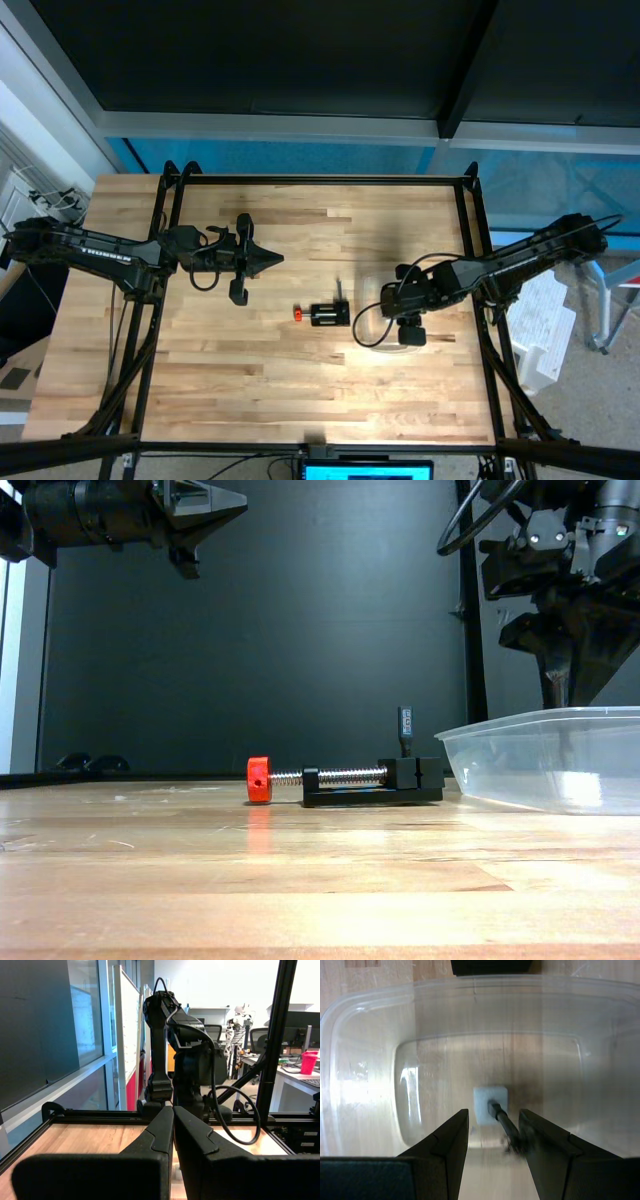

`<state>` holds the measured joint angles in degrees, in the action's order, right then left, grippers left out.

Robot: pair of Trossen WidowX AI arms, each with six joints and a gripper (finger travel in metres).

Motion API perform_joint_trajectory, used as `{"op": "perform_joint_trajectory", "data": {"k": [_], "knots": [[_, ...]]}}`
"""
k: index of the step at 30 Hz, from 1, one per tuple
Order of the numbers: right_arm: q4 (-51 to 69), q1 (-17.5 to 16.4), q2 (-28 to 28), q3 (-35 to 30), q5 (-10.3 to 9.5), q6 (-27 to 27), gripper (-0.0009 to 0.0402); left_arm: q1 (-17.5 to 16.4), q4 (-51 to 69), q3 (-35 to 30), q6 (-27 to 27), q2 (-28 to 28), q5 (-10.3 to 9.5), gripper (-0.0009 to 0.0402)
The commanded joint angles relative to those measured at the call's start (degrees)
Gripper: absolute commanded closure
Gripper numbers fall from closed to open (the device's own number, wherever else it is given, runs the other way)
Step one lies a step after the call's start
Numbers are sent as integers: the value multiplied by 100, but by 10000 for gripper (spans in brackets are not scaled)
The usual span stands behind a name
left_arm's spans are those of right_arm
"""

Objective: Pick the usb-c connector and install on the hub

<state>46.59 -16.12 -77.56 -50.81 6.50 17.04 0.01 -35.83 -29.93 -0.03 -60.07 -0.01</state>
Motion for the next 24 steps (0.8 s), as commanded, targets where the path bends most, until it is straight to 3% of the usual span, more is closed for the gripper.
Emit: {"op": "perform_joint_trajectory", "data": {"k": [1, 10, 24], "knots": [[177, 0, 142, -4, 0, 2, 255, 0, 0, -2, 2, -2, 0, 393], [623, 0, 474, -46, -2, 4, 255, 0, 0, -2, 2, -2, 0, 393], [1432, 0, 507, -527, 0, 0, 255, -2, 0, -2, 2, -2, 0, 393]]}}
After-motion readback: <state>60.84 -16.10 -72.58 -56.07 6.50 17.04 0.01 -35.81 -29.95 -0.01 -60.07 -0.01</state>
